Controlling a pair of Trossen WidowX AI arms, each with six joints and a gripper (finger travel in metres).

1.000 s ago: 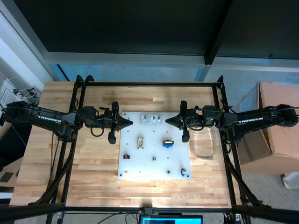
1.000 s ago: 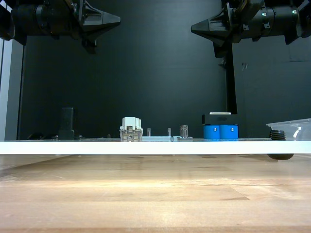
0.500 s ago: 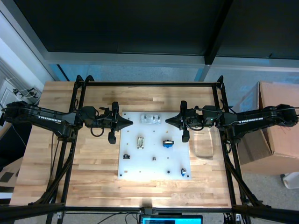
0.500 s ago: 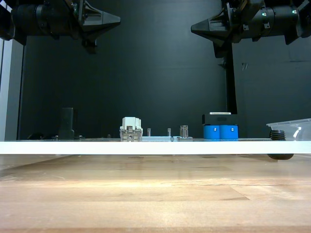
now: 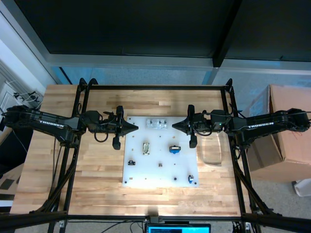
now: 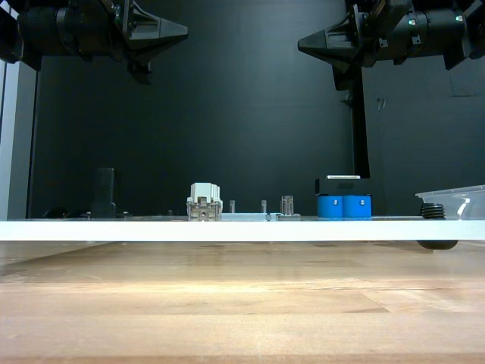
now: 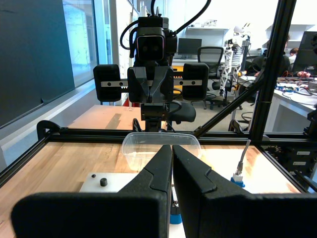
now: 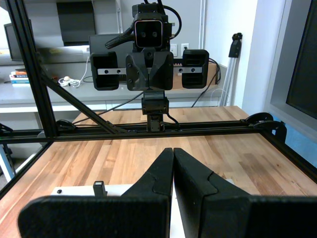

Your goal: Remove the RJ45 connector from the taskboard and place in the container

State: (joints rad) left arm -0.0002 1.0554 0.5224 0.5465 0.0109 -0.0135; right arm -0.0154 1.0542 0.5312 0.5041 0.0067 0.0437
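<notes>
Left gripper (image 5: 135,127) is hanging high over the far left edge of the taskboard (image 5: 146,170), fingers pressed together, gripping nothing. Right gripper (image 5: 175,124) is hanging likewise over the far right edge, fingers together, empty. RJ45 connector (image 5: 192,179), as best I can tell, is sitting upright in its blue seat at the board's near right corner, well apart from both grippers. Container (image 5: 212,148) is lying just beside the board's right edge. Risks: closed fingers coming down could be knocking the plug rather than straddling it; a skewed pull could be jamming it or dragging the board.
</notes>
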